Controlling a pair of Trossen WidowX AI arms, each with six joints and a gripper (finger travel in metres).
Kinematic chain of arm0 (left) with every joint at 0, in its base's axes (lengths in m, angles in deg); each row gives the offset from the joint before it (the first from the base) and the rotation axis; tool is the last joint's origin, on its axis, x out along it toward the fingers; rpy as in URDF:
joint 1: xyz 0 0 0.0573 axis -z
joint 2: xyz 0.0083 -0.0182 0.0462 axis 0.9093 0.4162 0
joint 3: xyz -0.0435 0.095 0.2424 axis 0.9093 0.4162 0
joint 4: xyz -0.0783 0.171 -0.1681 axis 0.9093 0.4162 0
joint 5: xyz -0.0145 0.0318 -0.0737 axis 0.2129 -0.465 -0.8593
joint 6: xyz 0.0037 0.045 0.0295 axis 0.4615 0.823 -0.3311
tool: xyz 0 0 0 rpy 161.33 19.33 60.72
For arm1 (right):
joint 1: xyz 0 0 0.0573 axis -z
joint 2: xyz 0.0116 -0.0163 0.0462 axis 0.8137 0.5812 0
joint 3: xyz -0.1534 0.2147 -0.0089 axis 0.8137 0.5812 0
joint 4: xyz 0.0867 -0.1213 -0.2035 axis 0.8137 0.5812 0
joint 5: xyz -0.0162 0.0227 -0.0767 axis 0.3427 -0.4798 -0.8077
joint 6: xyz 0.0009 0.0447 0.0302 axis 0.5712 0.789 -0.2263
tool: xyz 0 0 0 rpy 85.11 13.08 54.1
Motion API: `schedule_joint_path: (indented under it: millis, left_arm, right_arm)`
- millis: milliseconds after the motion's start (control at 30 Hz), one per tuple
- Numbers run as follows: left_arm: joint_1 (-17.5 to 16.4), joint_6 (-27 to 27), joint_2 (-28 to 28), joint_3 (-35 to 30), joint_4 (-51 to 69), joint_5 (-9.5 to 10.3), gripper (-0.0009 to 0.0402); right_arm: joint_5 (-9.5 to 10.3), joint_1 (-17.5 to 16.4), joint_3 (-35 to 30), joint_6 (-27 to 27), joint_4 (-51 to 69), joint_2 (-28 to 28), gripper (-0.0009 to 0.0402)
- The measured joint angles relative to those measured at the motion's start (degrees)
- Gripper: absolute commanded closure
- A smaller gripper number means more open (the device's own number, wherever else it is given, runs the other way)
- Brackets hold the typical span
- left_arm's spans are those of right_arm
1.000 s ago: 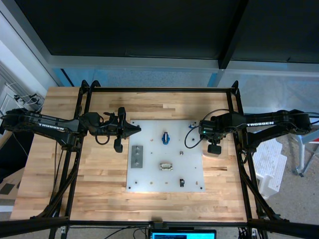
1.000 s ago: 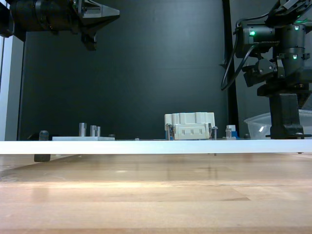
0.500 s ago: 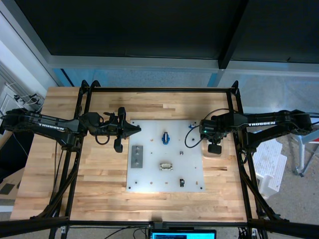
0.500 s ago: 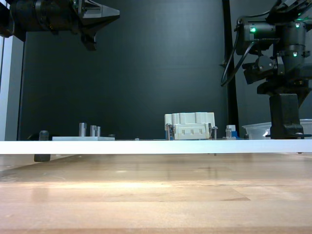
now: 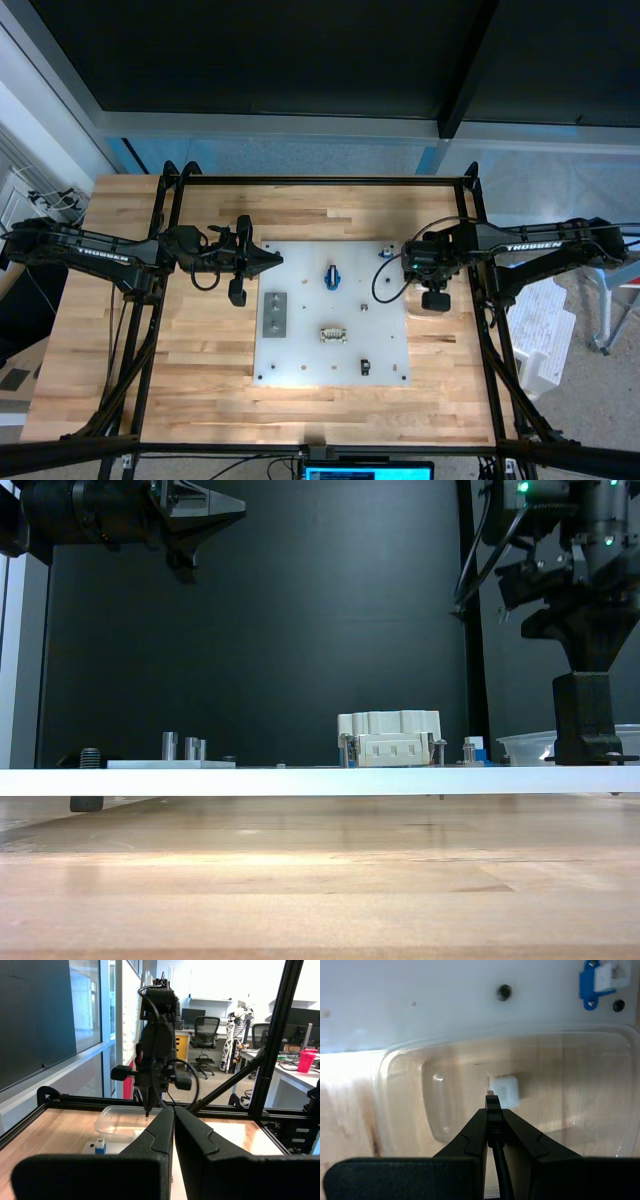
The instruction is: Pick the USB connector and install on taskboard
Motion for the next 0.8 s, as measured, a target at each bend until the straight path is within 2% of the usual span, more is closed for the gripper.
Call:
schedule_joint_path:
  millis: [200,367,800]
  left_arm:
    - [0.0,0.0,0.0,0.0,0.0,0.02,0.0393]
    - [0.0,0.0,0.0,0.0,0.0,0.02,0.0393]
    - [0.0,0.0,0.0,0.0,0.0,0.00,0.0393]
  right_arm:
    - [-0.02,-4.9,-2.6,0.7,1.7,0.0,0.0393]
    - [0.00,-9.1,-4.7,3.3,2.7,0.7,0.0393]
    - [-0.44,-18.1,-14.5,11.8,4.2,10.2,0.0393]
